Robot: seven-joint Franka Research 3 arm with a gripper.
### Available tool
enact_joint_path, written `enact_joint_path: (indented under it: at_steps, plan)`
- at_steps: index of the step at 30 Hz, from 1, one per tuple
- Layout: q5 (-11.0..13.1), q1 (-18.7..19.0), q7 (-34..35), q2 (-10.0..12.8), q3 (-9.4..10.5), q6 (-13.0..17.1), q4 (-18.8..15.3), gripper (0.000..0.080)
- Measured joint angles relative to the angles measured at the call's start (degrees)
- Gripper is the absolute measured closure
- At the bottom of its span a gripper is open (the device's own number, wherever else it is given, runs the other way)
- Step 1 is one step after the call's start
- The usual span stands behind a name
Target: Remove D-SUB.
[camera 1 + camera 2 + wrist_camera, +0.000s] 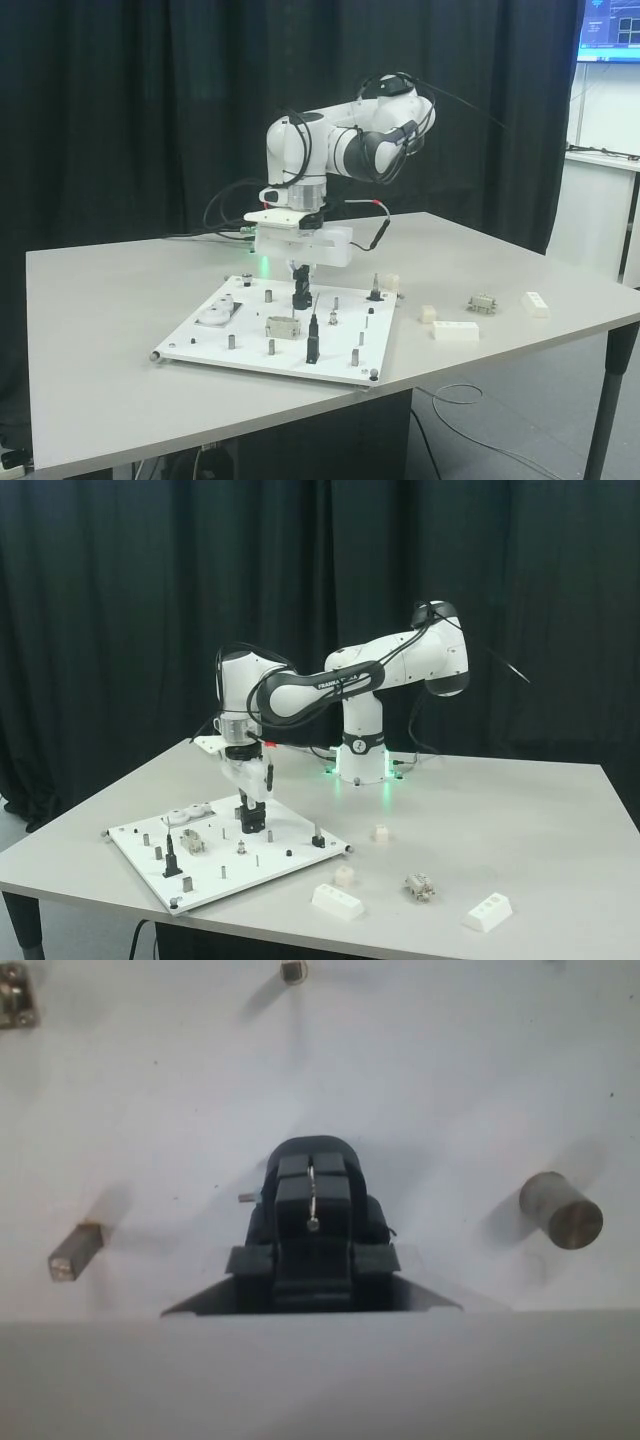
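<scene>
pincer (313, 1192) closed tight on a thin pin (313, 1222).

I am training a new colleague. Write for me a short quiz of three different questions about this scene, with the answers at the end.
1. True or false: the gripper is above the white board, not above the bare grey table.
2. Multiple choice: the loose white blocks lie A) on the board, B) on the table beside the board, C) in the gripper.
3. Fill in: in the wrist view, the fingers are pressed almost ____, with only a thin metal piece between them.

Key: 1 true; 2 B; 3 together.
</scene>
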Motion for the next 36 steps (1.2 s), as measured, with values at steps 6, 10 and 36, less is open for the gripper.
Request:
enact_joint_path:
  at_steps: [6,10,36]
  plan:
    - [0.0,-0.1,0.0,0.0,-0.34,0.1,0.0,0.0647]
    - [0.0,-0.1,0.0,0.0,-1.53,0.6,0.0,0.0647]
    - [-1.1,-2.2,1.3,-0.5,-5.76,-0.6,3.4,0.0649]
